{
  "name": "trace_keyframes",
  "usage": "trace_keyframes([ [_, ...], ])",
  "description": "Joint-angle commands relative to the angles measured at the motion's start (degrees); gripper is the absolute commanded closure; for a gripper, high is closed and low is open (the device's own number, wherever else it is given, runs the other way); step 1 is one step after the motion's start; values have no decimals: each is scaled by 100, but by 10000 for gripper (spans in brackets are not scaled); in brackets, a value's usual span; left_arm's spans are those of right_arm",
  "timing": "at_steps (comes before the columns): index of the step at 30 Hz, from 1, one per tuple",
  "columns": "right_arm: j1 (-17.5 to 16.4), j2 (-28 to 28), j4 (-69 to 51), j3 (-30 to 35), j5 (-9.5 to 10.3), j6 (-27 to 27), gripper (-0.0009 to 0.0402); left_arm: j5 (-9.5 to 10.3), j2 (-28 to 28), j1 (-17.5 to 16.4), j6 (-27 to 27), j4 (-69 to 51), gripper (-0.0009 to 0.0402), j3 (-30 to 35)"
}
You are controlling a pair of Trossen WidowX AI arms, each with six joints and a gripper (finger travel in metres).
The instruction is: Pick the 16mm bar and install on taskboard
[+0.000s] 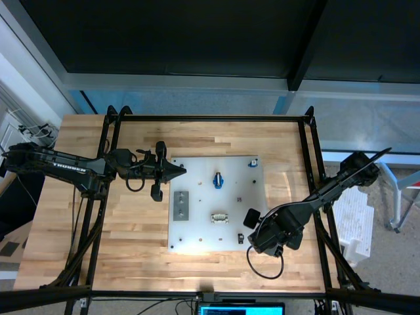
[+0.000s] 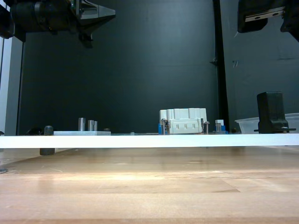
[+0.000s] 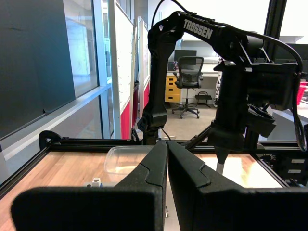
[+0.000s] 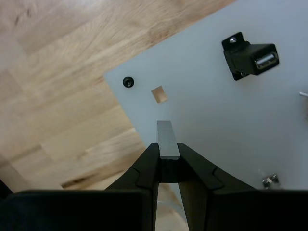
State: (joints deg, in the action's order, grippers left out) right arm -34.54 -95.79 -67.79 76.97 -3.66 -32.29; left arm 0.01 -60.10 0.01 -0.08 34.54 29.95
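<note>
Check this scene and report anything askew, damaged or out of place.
Nothing stands out. The right gripper holds the 16mm bar clamped straight above the taskboard, close to a small square hole. The left gripper hangs shut over the board's far left corner, holding nothing.

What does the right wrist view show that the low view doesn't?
Only the right wrist view shows the bar, clamped in the right gripper over the taskboard corner, and a square hole in the board. Only the low view shows the beige connector, the grey block, a clear tray and the left gripper, shut, high over the board's left side. Both show the white taskboard and the black boxy part.
</note>
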Motion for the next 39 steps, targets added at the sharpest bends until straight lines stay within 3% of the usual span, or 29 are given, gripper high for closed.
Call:
trace_keyframes([
  [1,-63,-70,26,0,7,-461,393,0,0,0,2,0,393,0],
  [7,-116,-162,240,0,2,-1311,393,0,0,0,2,0,393,0],
  [9,-133,-175,369,0,-129,-1403,393,0,0,-2,2,0,393,0],
  [12,-140,-175,407,0,-146,-1587,393,0,0,-2,2,0,393,0],
  [39,-168,-496,507,-4,-79,-2260,393,0,0,-2,2,0,393,0],
])
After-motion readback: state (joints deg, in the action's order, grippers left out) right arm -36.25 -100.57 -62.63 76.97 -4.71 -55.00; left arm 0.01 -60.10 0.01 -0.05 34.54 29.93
